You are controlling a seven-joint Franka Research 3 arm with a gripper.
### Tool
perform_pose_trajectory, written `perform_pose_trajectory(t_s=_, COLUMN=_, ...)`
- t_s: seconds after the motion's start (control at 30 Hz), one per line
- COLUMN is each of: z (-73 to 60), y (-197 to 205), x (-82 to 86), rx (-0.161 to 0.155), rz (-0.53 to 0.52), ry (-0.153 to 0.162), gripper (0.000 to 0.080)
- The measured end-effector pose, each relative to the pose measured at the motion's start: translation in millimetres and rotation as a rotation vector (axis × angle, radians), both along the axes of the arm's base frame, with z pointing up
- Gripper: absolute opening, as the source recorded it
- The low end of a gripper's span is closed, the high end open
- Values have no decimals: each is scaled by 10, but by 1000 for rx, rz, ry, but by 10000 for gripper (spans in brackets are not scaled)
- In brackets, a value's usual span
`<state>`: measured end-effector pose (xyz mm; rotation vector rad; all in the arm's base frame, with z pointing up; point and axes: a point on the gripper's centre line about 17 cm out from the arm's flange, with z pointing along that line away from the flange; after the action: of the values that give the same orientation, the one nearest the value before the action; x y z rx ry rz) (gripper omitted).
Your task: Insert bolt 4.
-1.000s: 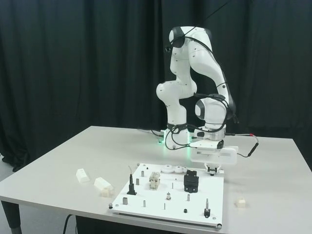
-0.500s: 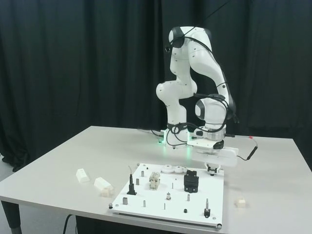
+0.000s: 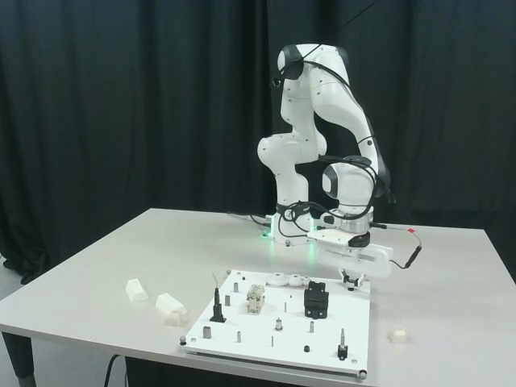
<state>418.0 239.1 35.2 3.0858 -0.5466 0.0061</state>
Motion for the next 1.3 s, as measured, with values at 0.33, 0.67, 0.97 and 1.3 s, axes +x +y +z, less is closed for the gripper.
perform_pose_trajectory(t_s=0.33, z=2, y=2, x=3, rx=3, rz=-9, ry=2, gripper=224)
perform_pose_trajectory(t_s=0.67, z=6, y=-1, x=16, rx=2, rz=12, ry=-1, gripper=224)
perform_pose_trajectory(t_s=0.97, z=5, y=2, x=18, rx=3, rz=17, ry=-2, gripper=224)
perform_pose_trajectory(t_s=1.3, z=9, y=15, x=45, rx=9, rz=24, ry=-11, gripper=276)
